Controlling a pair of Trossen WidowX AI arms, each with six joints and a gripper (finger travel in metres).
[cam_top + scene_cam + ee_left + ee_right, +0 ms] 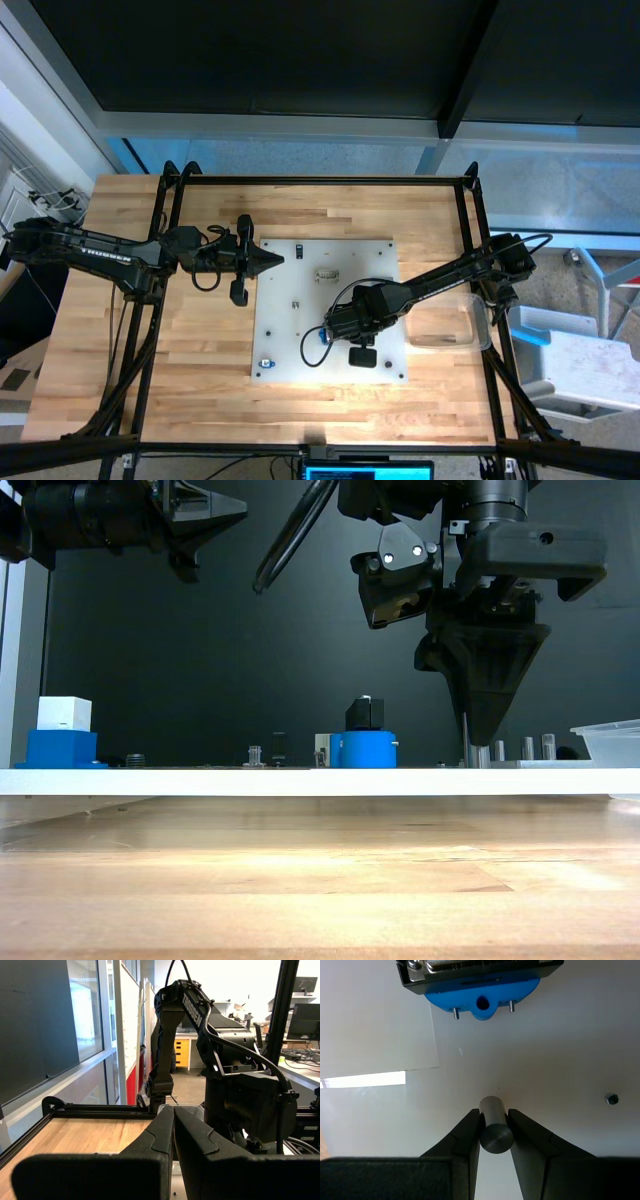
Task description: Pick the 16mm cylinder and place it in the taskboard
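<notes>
Over the taskboard (300,345), right gripper (493,1114) pinches the 16mm cylinder (496,1138); left gripper (277,258) hangs closed at its edge.
Keep the peg vertical; lower slowly onto its hole; release only once seated.

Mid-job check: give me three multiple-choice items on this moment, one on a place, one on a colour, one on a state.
1. The right gripper is over: A the large flat white square taskboard; B the clear plastic tray; C bare wood.
2. The part carrying the silver metal connector is: A red; B blue; C green.
3. The small grey metal cylinder is: A loose in the tray; B lying on wood; C between the right gripper's fingers.
A: its tip points down at the board. B: the right wrist view shows blue. C: fingers clamp its sides; the left gripper hangs shut near the board's left edge.
</notes>
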